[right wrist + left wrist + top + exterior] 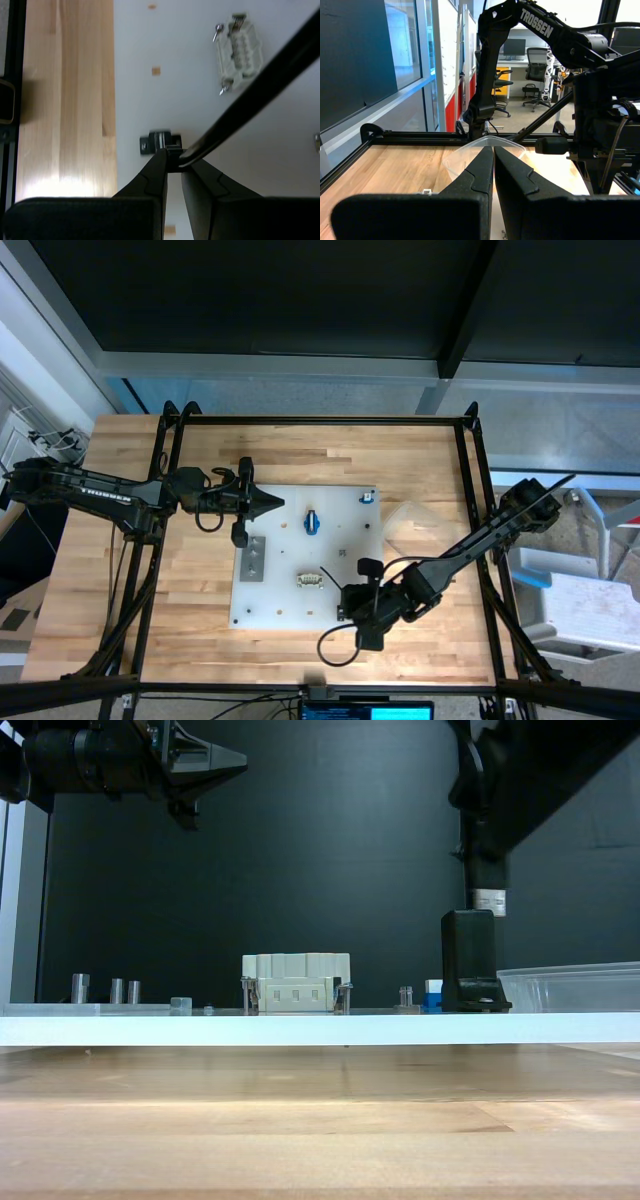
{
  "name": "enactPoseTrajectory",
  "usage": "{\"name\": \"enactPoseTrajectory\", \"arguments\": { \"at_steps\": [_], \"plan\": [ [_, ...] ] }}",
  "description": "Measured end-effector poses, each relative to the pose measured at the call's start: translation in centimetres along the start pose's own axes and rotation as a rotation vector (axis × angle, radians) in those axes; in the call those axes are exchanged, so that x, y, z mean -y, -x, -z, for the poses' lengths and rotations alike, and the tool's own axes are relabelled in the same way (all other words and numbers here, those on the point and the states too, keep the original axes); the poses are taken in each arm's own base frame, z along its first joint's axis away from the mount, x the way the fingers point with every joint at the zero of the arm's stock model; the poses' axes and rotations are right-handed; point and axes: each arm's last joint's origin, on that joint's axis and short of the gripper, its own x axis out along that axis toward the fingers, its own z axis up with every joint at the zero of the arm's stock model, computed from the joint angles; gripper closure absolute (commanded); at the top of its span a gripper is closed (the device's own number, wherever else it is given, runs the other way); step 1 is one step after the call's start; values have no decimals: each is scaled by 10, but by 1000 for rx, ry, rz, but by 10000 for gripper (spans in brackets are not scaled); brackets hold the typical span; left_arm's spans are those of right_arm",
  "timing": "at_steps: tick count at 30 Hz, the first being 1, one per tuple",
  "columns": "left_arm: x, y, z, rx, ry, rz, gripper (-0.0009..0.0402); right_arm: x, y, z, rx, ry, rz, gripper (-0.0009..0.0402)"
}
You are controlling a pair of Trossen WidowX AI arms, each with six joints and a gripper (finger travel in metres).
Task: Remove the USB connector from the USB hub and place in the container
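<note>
The USB connector's thin black cable [335,648] curls in a loop off the white board's near edge. In the right wrist view the cable [250,100] runs diagonally to a small plug [172,152], which lies against the small black USB hub [154,143]. My right gripper [173,162] is shut on that plug, low over the board's near right part [352,618]. The clear container [405,520] stands just right of the board and also shows as the container [575,985] in the low view. My left gripper [272,503] hangs shut and empty above the board's left edge.
On the flat white board [290,612] sit a pale multi-pin connector block [309,581], a blue clip [312,522] and a grey plate with metal pegs [253,560]. A black frame [470,500] runs along the table's edges.
</note>
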Motion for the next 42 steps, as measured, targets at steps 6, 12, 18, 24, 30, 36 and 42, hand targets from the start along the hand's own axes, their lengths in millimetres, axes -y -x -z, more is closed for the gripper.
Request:
{"name": "enactPoseTrajectory", "arguments": {
  "at_steps": [6, 12, 18, 24, 30, 36, 42],
  "plan": [
    [0, 0, 0, 0, 0, 0, 392, 4, 12, 2, 30, -6, -10, 393],
    [0, 0, 0, 0, 0, 0, 392, 6, 21, 2, 32, -4, -17, 393],
    [0, 0, 0, 0, 0, 0, 392, 10, 36, -1, 54, -14, -39, 393],
    [0, 0, 0, 0, 0, 0, 392, 12, 51, -8, 97, -23, -64, 393],
    [0, 0, 0, 0, 0, 0, 392, 14, 54, -8, 89, -21, -57, 393],
    [0, 0, 0, 0, 0, 0, 392, 16, 57, -8, 87, -20, -56, 393],
    [0, 0, 0, 0, 0, 0, 392, 30, 67, -2, 53, -28, -23, 393]
  ]
}}
